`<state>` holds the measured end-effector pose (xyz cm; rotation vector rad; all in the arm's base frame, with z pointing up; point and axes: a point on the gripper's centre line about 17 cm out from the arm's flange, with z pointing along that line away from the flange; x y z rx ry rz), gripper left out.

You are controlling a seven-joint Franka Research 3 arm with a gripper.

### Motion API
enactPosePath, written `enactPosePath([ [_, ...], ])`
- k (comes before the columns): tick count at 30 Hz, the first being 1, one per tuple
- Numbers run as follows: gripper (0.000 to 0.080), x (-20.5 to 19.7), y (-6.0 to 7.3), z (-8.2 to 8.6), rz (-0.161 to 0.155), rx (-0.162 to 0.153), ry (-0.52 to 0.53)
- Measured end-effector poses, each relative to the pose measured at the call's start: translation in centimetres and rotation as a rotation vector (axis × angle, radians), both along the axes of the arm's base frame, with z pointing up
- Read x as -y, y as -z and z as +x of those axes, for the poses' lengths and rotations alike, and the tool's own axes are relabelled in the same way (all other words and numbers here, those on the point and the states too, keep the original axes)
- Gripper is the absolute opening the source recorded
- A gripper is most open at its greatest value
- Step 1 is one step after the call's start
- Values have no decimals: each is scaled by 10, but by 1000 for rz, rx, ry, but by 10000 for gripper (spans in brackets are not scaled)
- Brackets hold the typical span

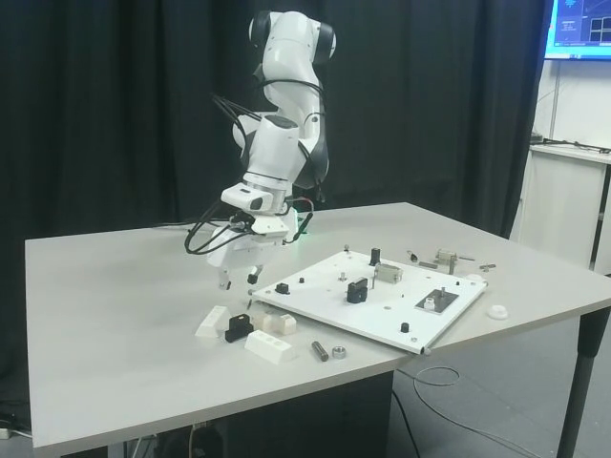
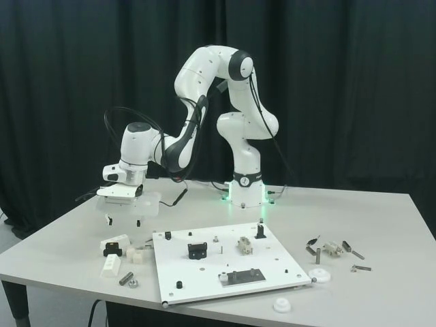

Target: Remove round peg 1.

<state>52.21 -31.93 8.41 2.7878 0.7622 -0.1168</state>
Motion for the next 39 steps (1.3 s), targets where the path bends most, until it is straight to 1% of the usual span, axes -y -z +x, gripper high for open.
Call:
enactPosePath([
  [20,800,-1,-2,2,0,-1,-3],
  [39,800,-2,-9,11,-5,6,-9],
])
